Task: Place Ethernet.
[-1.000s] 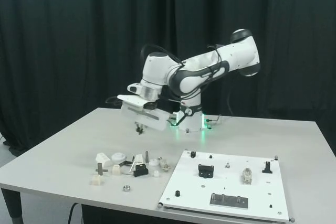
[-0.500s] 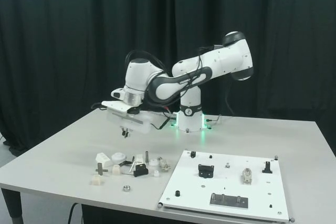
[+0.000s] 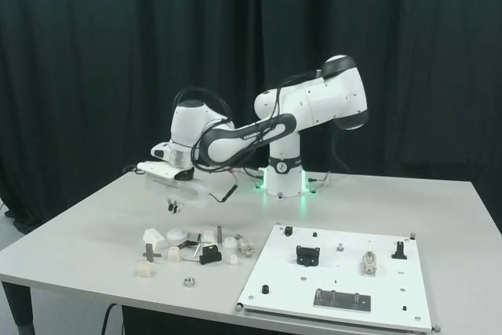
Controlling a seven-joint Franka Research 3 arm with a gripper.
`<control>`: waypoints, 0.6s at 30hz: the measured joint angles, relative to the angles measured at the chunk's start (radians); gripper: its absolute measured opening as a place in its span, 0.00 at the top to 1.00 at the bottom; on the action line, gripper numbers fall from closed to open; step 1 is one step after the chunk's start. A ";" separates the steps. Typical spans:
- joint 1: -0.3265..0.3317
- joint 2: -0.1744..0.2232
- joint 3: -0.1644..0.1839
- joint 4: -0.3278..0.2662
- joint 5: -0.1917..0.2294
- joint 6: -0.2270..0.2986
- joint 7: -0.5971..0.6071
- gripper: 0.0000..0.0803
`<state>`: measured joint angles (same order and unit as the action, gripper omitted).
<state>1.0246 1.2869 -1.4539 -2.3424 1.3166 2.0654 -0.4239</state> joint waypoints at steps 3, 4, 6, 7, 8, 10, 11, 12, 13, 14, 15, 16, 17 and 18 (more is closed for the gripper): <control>-0.026 0.003 0.016 0.006 0.018 0.005 -0.024 0.90; -0.034 0.004 0.020 0.008 0.023 0.006 -0.031 0.90; -0.049 0.007 0.027 0.012 0.031 0.006 -0.042 0.90; -0.056 0.008 0.031 0.015 0.034 0.006 -0.048 0.90; -0.063 0.009 0.033 0.017 0.037 0.006 -0.052 0.90; -0.075 0.012 0.039 0.022 0.042 0.006 -0.062 0.90; -0.080 0.013 0.041 0.024 0.045 0.006 -0.066 0.90; -0.087 0.013 0.044 0.026 0.048 0.006 -0.071 0.90; -0.092 0.014 0.047 0.028 0.049 0.006 -0.075 0.90; -0.097 0.014 0.049 0.030 0.051 0.006 -0.078 0.90; -0.101 0.014 0.051 0.032 0.052 0.006 -0.081 0.90; -0.105 0.014 0.053 0.033 0.053 0.006 -0.084 0.90; -0.109 0.014 0.054 0.035 0.054 0.006 -0.086 0.90; -0.113 0.014 0.056 0.036 0.056 0.006 -0.088 0.90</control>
<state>0.9115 1.3007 -1.3983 -2.3061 1.3723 2.0717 -0.5119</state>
